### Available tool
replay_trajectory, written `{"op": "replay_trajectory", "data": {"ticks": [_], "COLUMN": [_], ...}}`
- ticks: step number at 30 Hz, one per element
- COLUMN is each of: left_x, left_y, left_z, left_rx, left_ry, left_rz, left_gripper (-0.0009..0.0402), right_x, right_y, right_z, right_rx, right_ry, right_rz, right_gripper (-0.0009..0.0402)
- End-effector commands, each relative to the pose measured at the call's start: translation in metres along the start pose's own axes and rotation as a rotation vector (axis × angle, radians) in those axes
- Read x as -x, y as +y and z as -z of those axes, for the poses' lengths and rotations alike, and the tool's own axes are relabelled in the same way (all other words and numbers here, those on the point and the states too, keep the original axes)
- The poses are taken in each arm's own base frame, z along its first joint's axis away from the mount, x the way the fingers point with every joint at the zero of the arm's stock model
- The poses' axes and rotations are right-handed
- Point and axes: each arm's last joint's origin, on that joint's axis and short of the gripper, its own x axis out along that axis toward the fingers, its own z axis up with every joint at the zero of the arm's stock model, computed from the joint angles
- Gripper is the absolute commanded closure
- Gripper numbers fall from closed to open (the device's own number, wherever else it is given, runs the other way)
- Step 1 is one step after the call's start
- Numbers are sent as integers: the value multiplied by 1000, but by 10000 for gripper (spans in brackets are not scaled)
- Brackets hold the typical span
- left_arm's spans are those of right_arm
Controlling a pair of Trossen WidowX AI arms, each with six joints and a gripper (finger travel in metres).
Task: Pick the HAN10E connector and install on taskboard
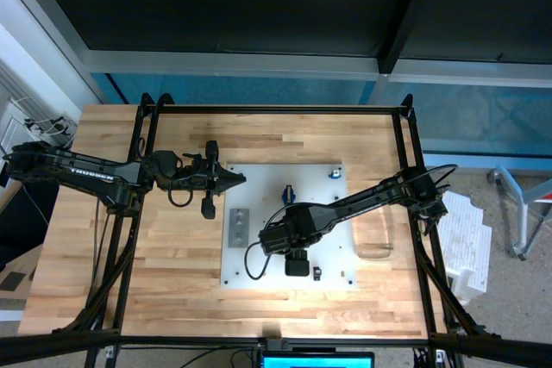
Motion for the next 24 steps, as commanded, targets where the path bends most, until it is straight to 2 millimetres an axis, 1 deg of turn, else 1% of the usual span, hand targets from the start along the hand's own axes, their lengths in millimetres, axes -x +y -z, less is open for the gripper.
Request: {"op": "replay_trajectory", "data": {"ticks": [1, 6, 11, 17, 24], "left_x": [0, 0, 0, 0, 0], "left_y": [0, 0, 0, 0, 0], "left_z": [0, 0, 0, 0, 0], "left_rx": [0, 0, 0, 0, 0], "left_ry": [0, 0, 0, 0, 0], "left_rz": [0, 0, 0, 0, 0], "left_gripper": [392, 392, 392, 392, 392], "right_x": [10, 16, 27, 40, 47], "right_y": [0, 0, -1, -3, -4], "right_z": [-1, 0, 2, 6, 8], "right_rx": [4, 6, 7, 5, 4], "right_ry": [-38, -48, -70, -81, -92], "right_rz": [-11, -15, -22, -26, -30], "right_gripper": [161, 120, 93, 80, 77]}}
